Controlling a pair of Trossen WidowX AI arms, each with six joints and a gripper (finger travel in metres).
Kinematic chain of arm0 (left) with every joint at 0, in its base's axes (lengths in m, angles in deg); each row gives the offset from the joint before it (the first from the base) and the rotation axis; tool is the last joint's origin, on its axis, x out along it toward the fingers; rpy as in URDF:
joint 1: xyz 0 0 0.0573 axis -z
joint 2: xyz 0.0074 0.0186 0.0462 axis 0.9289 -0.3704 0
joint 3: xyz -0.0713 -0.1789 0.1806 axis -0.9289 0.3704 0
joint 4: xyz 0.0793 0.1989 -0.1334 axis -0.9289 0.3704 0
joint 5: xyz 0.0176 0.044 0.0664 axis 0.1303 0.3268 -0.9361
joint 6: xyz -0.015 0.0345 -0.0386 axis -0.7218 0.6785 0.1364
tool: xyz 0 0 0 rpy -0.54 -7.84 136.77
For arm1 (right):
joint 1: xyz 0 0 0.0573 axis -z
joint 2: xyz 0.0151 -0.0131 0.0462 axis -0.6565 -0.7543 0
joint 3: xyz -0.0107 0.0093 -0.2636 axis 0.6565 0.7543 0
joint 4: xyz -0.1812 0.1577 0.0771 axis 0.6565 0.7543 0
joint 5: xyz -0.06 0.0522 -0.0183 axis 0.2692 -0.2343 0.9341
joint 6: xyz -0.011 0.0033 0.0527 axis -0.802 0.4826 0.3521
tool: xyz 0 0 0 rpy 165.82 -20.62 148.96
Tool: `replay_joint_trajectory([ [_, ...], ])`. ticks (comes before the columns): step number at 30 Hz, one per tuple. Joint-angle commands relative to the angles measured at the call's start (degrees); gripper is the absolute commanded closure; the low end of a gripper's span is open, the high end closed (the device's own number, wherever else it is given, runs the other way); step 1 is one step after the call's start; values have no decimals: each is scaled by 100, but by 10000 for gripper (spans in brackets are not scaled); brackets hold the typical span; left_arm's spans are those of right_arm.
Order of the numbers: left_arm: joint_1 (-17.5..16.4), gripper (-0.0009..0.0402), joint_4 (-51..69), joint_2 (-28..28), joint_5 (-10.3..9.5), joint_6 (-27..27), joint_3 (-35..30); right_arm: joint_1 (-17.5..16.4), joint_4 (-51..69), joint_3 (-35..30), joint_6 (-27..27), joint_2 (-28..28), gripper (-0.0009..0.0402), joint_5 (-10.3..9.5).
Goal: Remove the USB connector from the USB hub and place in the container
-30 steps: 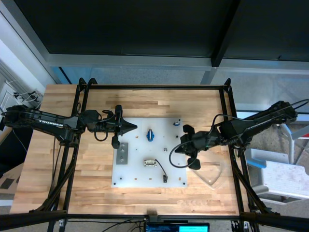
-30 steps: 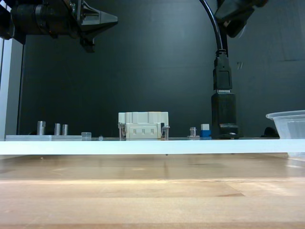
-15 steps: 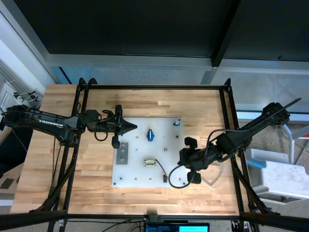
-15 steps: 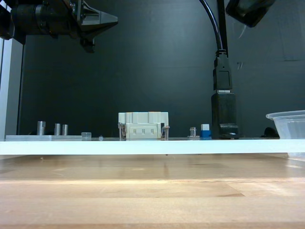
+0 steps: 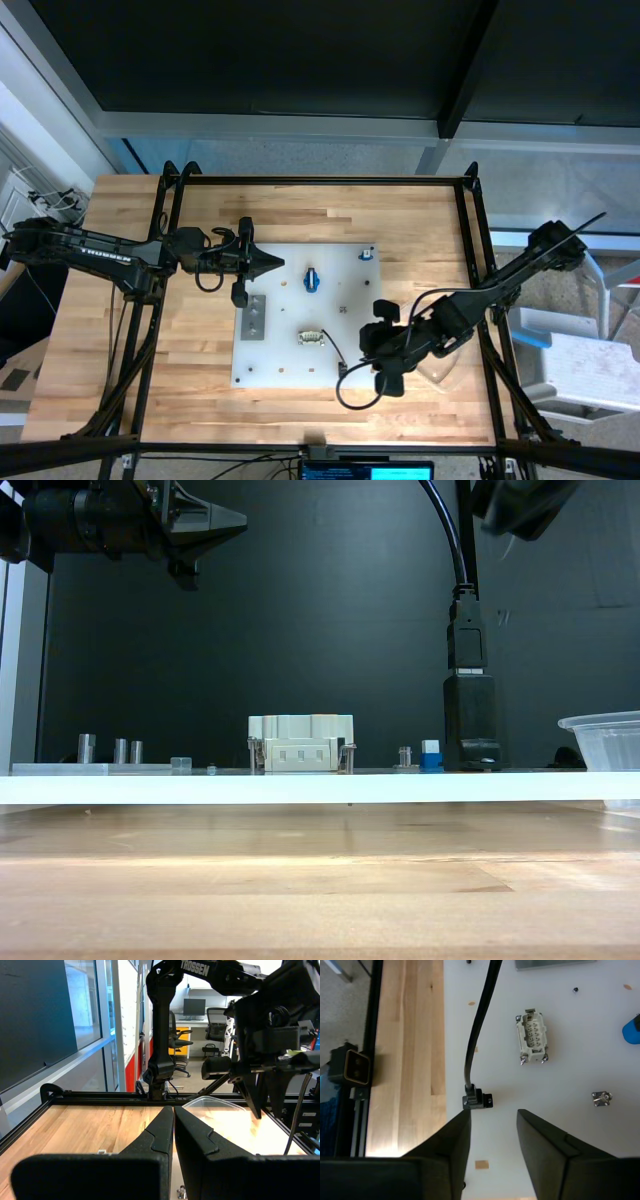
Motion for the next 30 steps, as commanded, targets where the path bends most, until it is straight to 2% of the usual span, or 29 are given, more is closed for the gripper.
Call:
replay_joint_trajectory([
  [1,0,392,-4,0,2,0,-2,-39,7,-107,44,-177,238,44],
  [5,0,392,-4,0,2,0,-2,-63,15,-199,42,-372,230,251],
  [12,0,392,-4,2,2,0,-2,-76,-68,-208,87,-616,232,382],
  [30,0,392,-4,0,0,0,-2,-85,-398,-208,131,-1095,240,385],
])
